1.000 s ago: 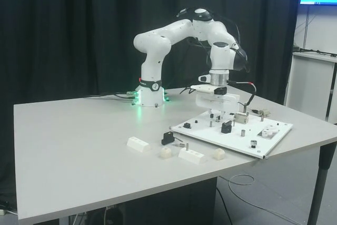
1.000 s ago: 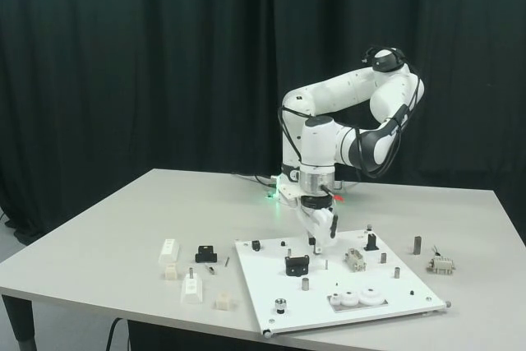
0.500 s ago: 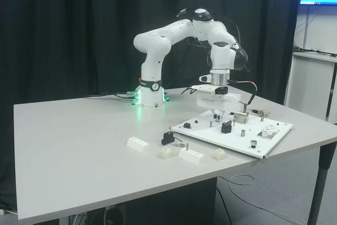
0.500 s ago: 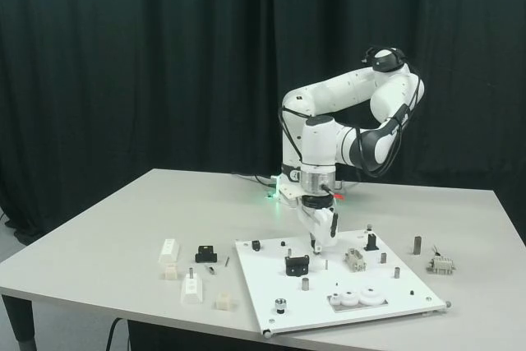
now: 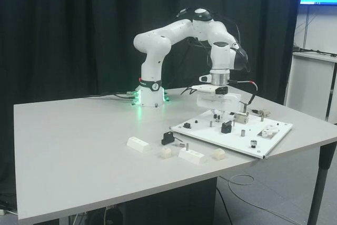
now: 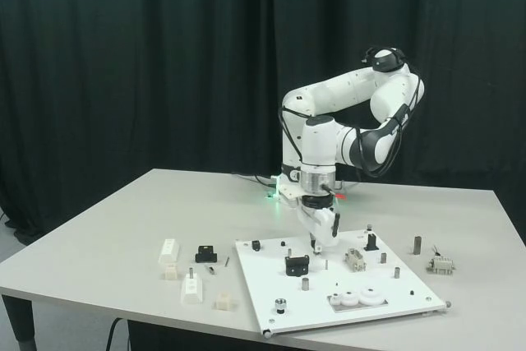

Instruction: Remove BNC.

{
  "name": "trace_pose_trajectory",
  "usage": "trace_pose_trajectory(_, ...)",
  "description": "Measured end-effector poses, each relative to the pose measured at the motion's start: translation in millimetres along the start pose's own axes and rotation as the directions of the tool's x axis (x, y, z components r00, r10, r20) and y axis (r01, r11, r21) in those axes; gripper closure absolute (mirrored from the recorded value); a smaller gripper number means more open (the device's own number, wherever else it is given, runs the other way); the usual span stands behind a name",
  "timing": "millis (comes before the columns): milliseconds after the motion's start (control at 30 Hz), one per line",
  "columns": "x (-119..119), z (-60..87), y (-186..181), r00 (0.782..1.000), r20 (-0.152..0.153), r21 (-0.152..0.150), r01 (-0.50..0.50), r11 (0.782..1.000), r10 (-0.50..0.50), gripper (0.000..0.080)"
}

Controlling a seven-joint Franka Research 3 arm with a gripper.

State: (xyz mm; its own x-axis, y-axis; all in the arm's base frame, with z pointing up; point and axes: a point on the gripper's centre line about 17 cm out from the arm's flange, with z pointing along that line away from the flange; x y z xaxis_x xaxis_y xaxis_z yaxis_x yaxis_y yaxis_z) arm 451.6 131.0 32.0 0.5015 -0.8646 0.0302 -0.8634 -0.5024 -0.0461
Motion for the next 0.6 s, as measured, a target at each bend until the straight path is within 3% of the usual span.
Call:
trace_pose_trajectory(333,-0.3,0.1,-0.2,0.994,0.0,-0.001,0.105,0.994,-0.105,0.0679)
trace_pose_trajectory(600,-0.5,0.4,-0.2,0.975,-0.001,-0.007,0.222,0.975,-0.222,0.0679)
